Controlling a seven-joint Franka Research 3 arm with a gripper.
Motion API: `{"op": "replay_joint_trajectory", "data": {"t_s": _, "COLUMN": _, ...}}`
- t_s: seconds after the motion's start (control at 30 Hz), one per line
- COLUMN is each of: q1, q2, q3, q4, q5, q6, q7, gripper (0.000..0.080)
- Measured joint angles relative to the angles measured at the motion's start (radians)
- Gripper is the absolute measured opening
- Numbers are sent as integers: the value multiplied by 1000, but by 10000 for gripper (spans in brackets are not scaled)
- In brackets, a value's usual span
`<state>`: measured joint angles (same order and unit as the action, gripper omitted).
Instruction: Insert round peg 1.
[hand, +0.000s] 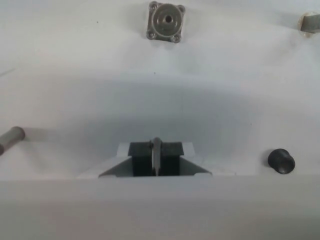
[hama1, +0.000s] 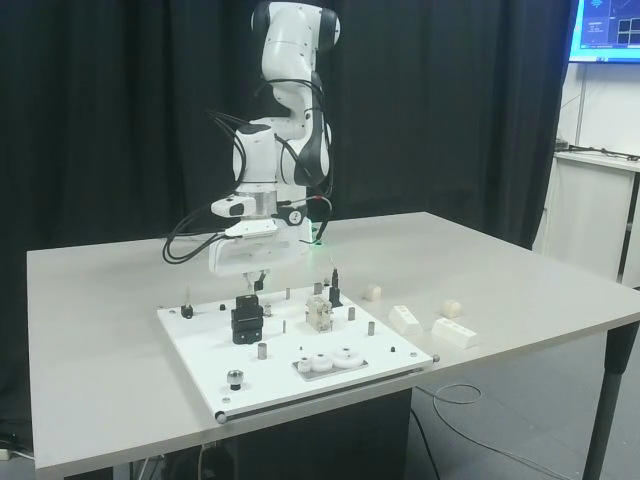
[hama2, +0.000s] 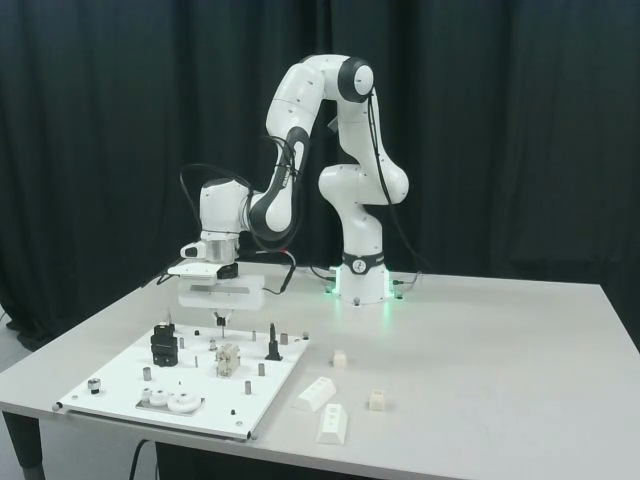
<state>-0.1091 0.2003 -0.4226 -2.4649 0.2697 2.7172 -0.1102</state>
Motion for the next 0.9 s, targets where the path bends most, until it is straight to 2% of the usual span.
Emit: {"op": "replay_joint_trajectory", "data": {"t_s": 0.9, "q1": 0, "q2": -15, "q3": -11, "q4": -19, "q5": 0, "q6": -4, "q7": -20, "gripper": 31}}
